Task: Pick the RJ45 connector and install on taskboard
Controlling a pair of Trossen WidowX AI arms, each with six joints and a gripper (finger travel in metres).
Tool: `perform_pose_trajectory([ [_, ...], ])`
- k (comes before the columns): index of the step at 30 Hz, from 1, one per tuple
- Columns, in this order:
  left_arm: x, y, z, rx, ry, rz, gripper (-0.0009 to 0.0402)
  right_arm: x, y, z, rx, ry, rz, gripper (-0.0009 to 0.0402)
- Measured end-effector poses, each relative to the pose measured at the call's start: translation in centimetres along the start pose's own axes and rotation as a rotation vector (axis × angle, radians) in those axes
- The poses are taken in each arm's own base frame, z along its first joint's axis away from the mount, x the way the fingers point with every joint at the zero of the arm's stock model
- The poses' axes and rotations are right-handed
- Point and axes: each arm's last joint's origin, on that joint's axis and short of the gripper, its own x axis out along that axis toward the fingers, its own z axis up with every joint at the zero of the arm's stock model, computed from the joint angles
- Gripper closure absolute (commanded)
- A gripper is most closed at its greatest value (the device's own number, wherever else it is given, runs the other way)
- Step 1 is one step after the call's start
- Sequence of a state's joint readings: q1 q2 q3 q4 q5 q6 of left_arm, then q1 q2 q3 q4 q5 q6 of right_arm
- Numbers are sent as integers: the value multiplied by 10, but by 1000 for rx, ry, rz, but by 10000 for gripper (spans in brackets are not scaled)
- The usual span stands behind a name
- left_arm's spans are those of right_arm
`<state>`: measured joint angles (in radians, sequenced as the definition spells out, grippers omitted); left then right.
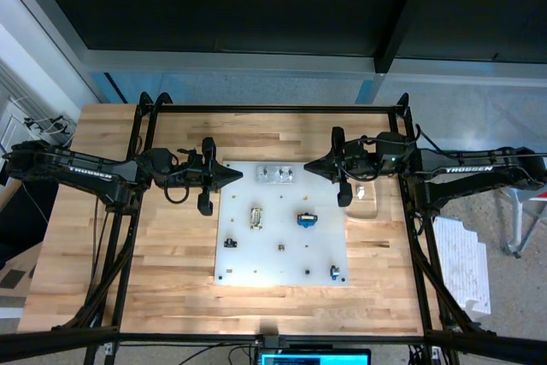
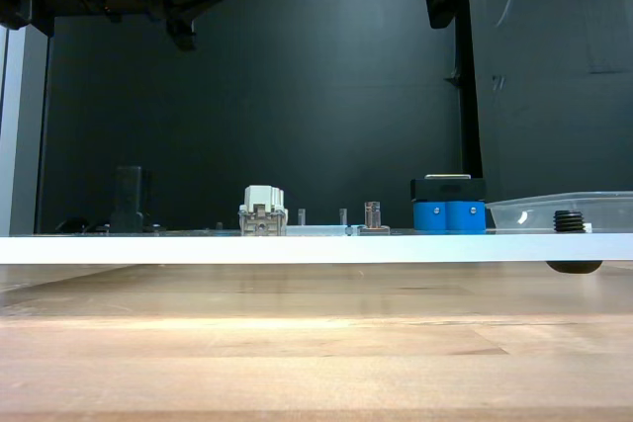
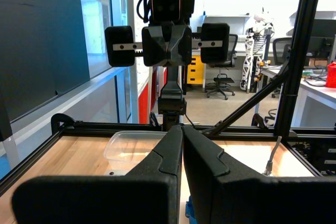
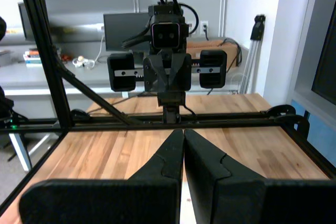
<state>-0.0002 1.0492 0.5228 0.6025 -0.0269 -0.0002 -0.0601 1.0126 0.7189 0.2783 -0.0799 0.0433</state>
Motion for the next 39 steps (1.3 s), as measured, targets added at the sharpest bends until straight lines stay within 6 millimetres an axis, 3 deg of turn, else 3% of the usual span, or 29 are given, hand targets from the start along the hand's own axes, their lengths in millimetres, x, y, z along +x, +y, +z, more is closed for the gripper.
perform_pose_trajectory([
  [21,0,0,0,0,0,0,393,-4,-8,-31,2,-12,-29,393],
  [39,0,0,0,0,0,0,393,-5,-5,-30,-3,-32,-12,393],
])
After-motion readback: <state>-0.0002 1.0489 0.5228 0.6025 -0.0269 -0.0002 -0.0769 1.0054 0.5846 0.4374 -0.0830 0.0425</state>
